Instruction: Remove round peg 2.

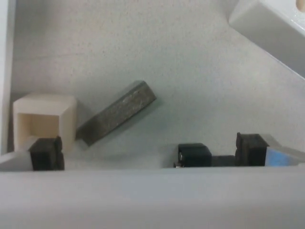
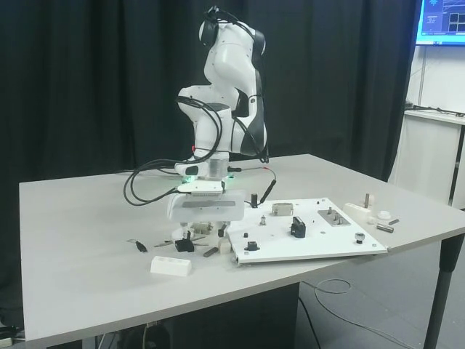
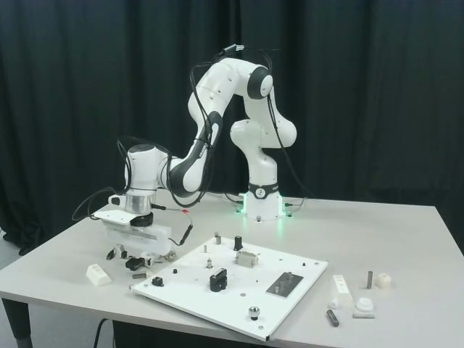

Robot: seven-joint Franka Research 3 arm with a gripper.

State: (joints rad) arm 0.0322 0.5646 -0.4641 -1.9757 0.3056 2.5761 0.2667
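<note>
A short grey peg (image 1: 116, 119) lies on its side on the grey table, with nothing holding it. My gripper (image 1: 147, 153) hangs low over it, open, with its black fingertips (image 1: 46, 153) wide apart on either side. In the first room view the gripper (image 2: 200, 234) is just off the left edge of the white board (image 2: 327, 243), with the peg (image 2: 211, 251) lying below it. In the second room view the gripper (image 3: 138, 255) stands over the same spot and the peg (image 3: 139, 275) lies just in front of it.
A small hollow white block (image 1: 45, 119) sits beside the peg. A small black part (image 1: 194, 155) lies near the other finger. A longer white block (image 2: 171, 266) lies nearer the table's front edge. The board carries several fixtures. Loose parts (image 3: 362, 290) lie to the board's right.
</note>
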